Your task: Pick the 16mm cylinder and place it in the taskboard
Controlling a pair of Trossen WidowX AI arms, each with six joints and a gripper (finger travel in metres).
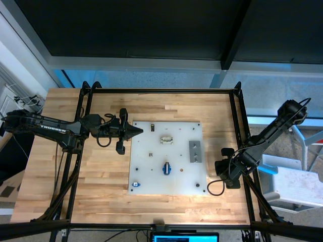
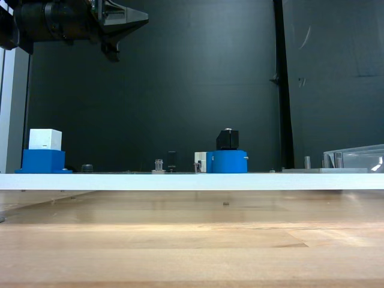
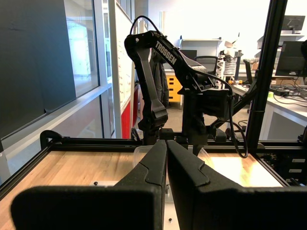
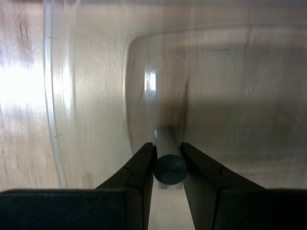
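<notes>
1. I see the right claw point(image 4: 168, 147) just beside the right edge of the taskboard point(image 1: 151, 174), pointing down into a clear plastic tray point(image 4: 86, 96).
2. Its two fingers are pinching the 16mm cylinder point(image 4: 169, 165) from both sides, so the claw is closed on it.
3. The cylinder is a short round peg of dark grey metal. Its flat round end faces my wrist camera and its smooth side has a dull shine. It is narrower than either of the fingers that grip it.
4. The cylinder is inside the tray, off the taskboard on its right side. I cannot tell if its far end touches the tray floor.
5. The left claw point(image 1: 137, 131) hangs high above the left edge of the taskboard, near the far corner. Its fingers are pressed together with nothing between them.
6. On the taskboard I see a grey rectangular block point(image 1: 195, 150) toward its right side, a blue part point(image 1: 166, 169) near the middle and a small silver connector point(image 1: 166, 139) toward the far edge.
7. The taskboard lies flat on the wooden tabletop point(image 1: 101, 176).
</notes>
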